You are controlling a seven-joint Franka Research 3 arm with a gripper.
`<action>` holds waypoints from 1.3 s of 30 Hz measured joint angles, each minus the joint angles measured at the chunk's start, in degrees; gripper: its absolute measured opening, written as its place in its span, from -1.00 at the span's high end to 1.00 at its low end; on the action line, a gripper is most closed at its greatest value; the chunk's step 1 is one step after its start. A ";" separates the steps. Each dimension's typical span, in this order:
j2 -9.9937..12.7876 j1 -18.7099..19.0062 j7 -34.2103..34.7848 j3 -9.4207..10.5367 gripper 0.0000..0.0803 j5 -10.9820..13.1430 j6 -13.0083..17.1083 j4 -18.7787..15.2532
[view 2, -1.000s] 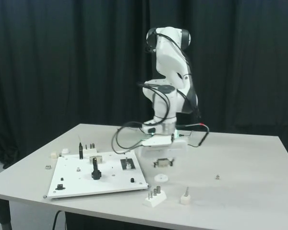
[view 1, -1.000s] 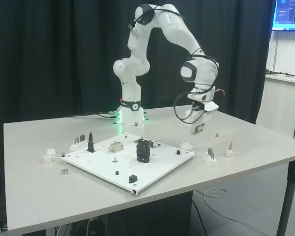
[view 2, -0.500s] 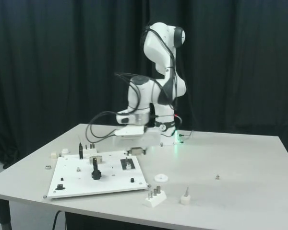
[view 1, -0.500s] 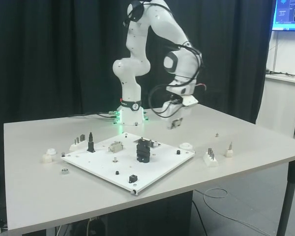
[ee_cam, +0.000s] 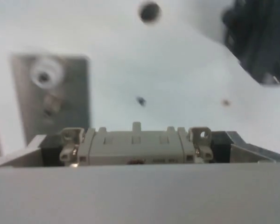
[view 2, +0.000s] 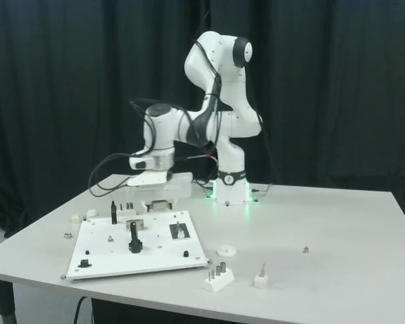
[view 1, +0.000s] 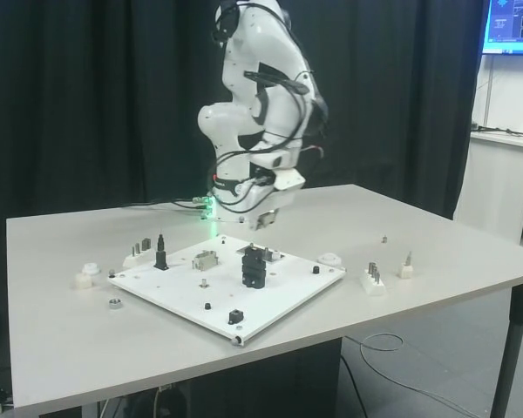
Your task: Insert waterproof.
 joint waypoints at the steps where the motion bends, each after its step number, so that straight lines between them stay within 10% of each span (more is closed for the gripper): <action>1: 0.00 -0.55 -0.87 -0.20 -0.56 0.00 0.05 -0.03; 39: 3.12 -8.23 -18.37 -5.75 -0.56 5.71 15.29 -7.18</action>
